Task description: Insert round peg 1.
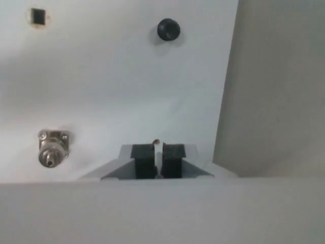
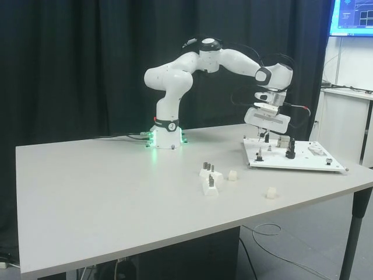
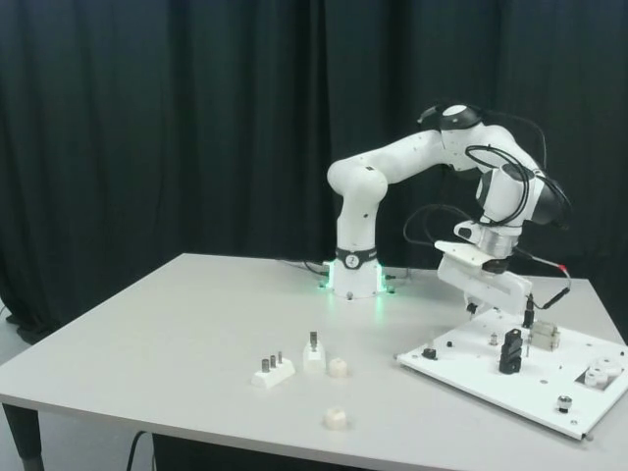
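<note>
Matt white board point(image 1: 127, 86), shiny metal connector point(image 1: 52, 147), glossy arm point(image 2: 192, 67)

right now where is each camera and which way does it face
Wrist view: on the arm's wrist, looking down past the gripper at the white board, its black knob and metal connector; only the fingers show.
First room view: off the table's front, arm base at the far side, board at right; whole arm shows.
Second room view: also in front, from another angle; whole arm above the board.
Both room views share the small white blocks.
</note>
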Available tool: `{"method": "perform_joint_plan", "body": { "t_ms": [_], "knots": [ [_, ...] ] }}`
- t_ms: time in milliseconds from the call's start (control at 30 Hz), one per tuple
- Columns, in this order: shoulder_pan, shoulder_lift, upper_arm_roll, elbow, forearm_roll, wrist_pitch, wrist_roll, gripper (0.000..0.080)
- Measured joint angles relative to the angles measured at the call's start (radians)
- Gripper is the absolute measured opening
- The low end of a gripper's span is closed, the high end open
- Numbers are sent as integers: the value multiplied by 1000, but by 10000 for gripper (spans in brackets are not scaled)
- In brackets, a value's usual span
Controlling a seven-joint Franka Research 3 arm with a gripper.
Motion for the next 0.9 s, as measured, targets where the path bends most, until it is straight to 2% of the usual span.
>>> {"method": "perform_joint_plan", "body": {
  "t_ms": [500,900],
  "knots": [
    [3,-12,37,21,-35,12,102,28],
    [3,-50,56,22,-51,15,151,28]
  ]
}}
